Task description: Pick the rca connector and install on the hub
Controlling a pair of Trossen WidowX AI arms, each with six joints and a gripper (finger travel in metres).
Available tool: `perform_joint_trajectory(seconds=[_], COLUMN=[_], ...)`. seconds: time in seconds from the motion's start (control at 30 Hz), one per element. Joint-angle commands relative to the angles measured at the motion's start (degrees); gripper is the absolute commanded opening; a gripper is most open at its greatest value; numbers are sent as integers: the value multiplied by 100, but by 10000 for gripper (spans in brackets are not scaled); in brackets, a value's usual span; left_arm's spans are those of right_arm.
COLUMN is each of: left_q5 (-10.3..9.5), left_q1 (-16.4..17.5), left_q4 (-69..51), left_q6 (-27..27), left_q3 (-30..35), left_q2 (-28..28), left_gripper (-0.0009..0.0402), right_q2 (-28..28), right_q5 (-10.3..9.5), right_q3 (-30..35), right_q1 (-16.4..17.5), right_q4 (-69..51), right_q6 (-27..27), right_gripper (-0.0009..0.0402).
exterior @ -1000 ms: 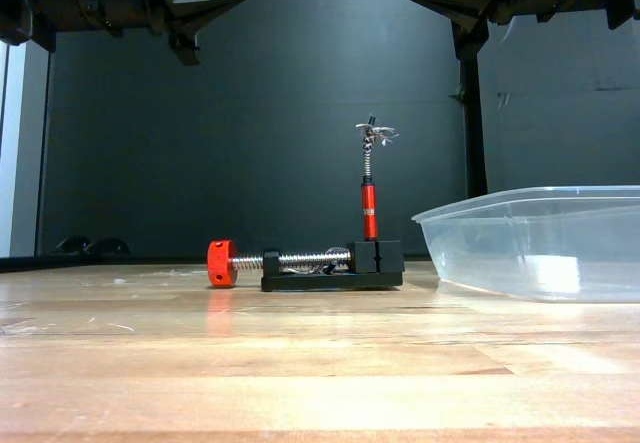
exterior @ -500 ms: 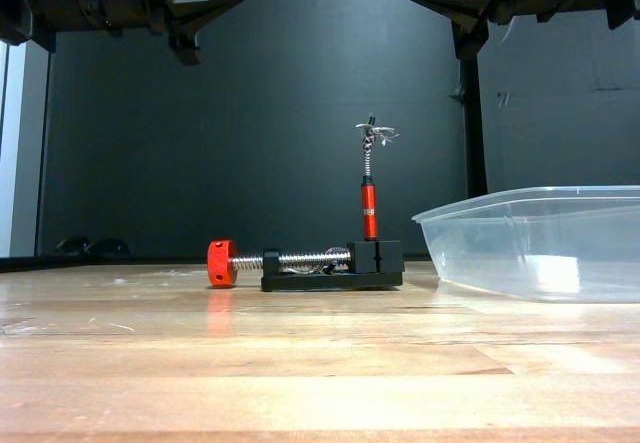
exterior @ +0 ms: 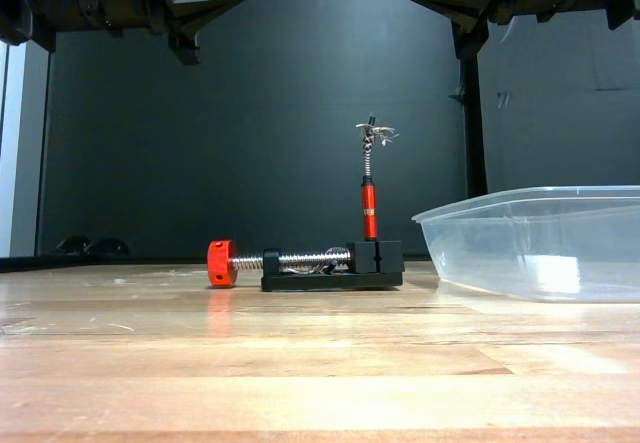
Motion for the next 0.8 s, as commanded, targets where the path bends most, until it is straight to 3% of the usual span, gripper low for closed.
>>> perform_joint_trajectory(seconds=[0.03, 0.8], left_q5=[0, 0], left_q1=[0, 0], left_q4=[0, 0], left_q6=[2, 2], left_q3=[0, 0], left_q2=[0, 2], left_gripper=[0, 0], right_q2=[0, 0], right_q5=[2, 2], right_q3=[2, 2], right_q1=[0, 2], right_q4=[2, 2], right_q6=[2, 2], right_gripper=[0, 0])
